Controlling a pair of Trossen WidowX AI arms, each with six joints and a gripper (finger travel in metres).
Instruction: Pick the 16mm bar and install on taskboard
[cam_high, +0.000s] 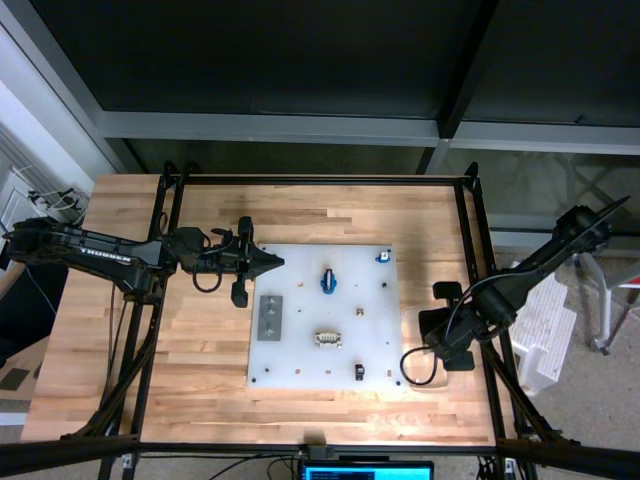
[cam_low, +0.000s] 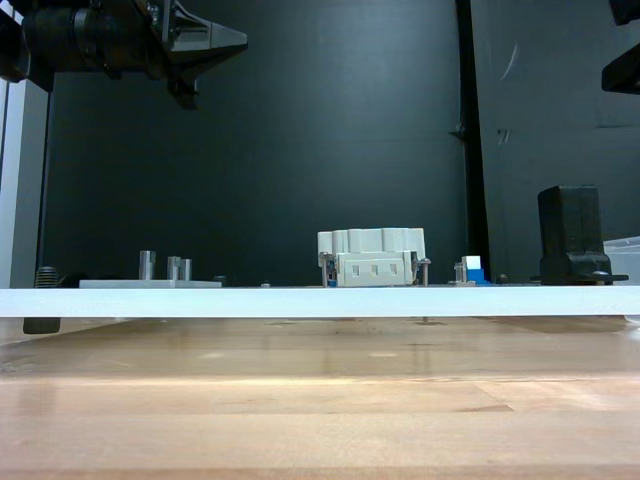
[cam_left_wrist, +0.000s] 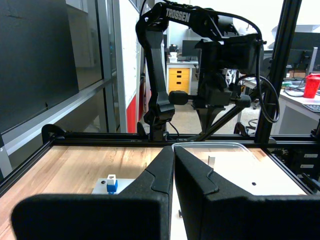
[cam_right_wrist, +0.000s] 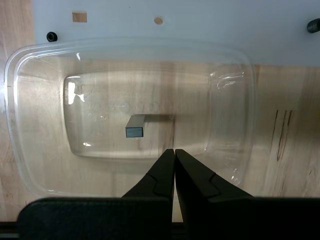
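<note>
**Ann:** Butcher-block table (cam_high: 200, 400), white taskboard (cam_high: 300, 310) dead centre. Where's the 16mm bar (cam_right_wrist: 135, 126)?

**Raj:** Just off the taskboard's right edge, sitting alone in the clear tray (cam_right_wrist: 15, 125), loose and ready for picking. The right gripper (cam_right_wrist: 174, 151) hangs above it, pincer pressed closed and empty. It must open before dropping, I'd say.

**Ann:** And the left gripper (cam_left_wrist: 173, 149)?

**Raj:** Closed too, holding nothing, high over the taskboard's far-left corner. Out of the way, apparently.
</note>
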